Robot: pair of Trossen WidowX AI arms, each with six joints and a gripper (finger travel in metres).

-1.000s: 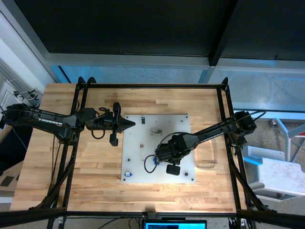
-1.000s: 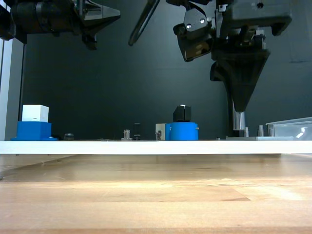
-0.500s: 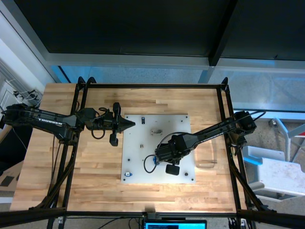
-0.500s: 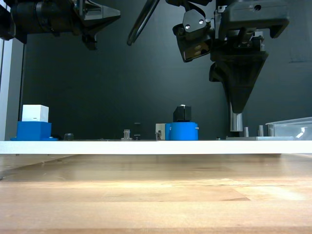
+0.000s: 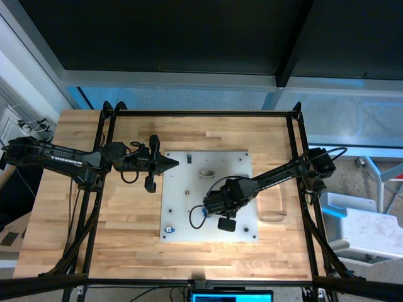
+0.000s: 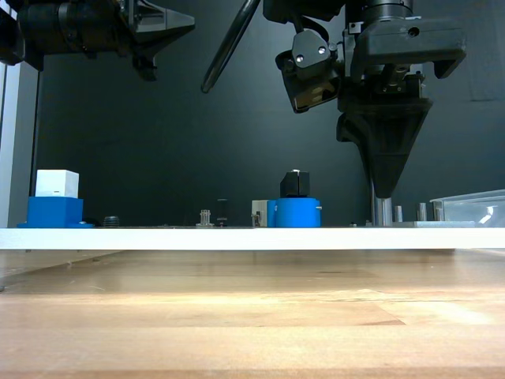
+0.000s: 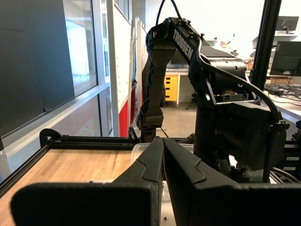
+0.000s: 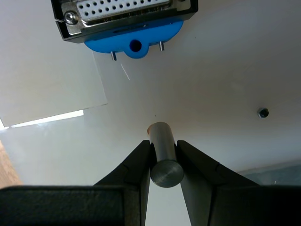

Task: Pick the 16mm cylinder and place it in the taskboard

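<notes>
Right gripper (image 5: pixel 217 211), high view: nose-down over the near-right part of the taskboard (image 5: pixel 189 195). 16mm cylinder hidden beneath the arm. Left gripper (image 5: pixel 171 162) hangs over the board's far-left edge. Clear tray (image 5: pixel 272 212) lies just beside the board, right side.

Low view: right gripper (image 6: pixel 383 189) clenched on the 16mm cylinder (image 6: pixel 382 212), which is held upright with its lower end at or just above the taskboard (image 6: pixel 237 238). Whether it meets a hole cannot be told. Blue round fitting (image 6: pixel 297 213) stands apart to its left. Left gripper (image 6: pixel 181 25) is high above the board.

Left wrist view: left gripper (image 7: pixel 163 141), fingers pressed together, nothing held.

Right wrist view: fingers (image 8: pixel 141 155) pinch the cylinder (image 8: pixel 162 148) near its upper end. White board (image 8: pixel 211 70) lies below, multi-pin connector (image 8: pixel 127 23) beyond.

Hazards: no hole shows at the peg's lower end. If it is off-centre, downward pressure would likely tilt it or slide it up through the pinch. An early release could let it topple and roll across the board.
</notes>
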